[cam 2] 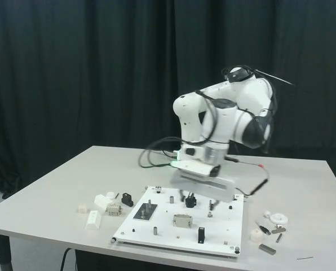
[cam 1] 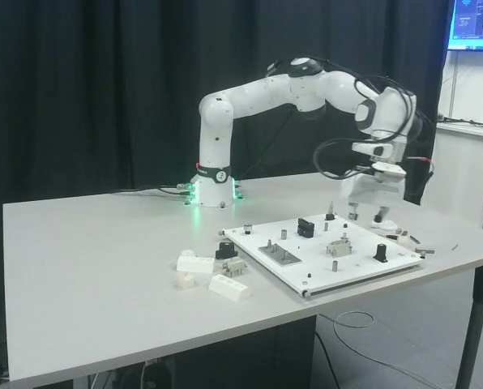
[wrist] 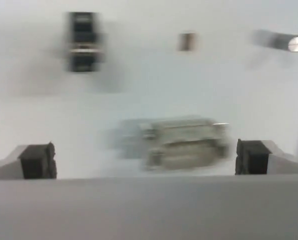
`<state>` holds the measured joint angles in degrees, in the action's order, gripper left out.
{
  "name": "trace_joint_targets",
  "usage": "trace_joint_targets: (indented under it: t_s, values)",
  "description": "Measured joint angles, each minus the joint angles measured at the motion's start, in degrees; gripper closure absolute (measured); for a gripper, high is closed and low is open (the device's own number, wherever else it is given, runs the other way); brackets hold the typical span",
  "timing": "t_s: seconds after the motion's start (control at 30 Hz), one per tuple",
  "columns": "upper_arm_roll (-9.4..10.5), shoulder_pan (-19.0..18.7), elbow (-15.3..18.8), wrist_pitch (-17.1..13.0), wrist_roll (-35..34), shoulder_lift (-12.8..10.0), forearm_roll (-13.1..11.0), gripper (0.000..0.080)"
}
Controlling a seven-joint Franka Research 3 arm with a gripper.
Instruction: Remove round peg 3.
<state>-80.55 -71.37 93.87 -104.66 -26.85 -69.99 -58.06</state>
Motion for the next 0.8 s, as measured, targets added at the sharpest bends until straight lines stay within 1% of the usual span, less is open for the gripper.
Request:
trace_joint_targets:
  t_s: [0.13,0.23,0.33,0.53,0.67,0.8]
  values:
    - [-0.68,2.2,1.2,-0.1,3.8,0.0,-0.4,0.0003]
    - [-0.90,4.1,1.7,-0.1,6.1,0.0,-1.5,0.0003]
    - [-0.90,6.0,1.9,-0.1,7.9,-0.1,-3.4,0.0003]
    - [-0.57,9.5,2.0,-0.1,10.9,-1.1,-8.5,0.0003]
    - [0.12,11.2,2.0,-0.1,12.3,-2.0,-11.4,0.0003]
    - [1.01,12.5,1.7,-0.3,12.7,-2.9,-13.5,0.0003]
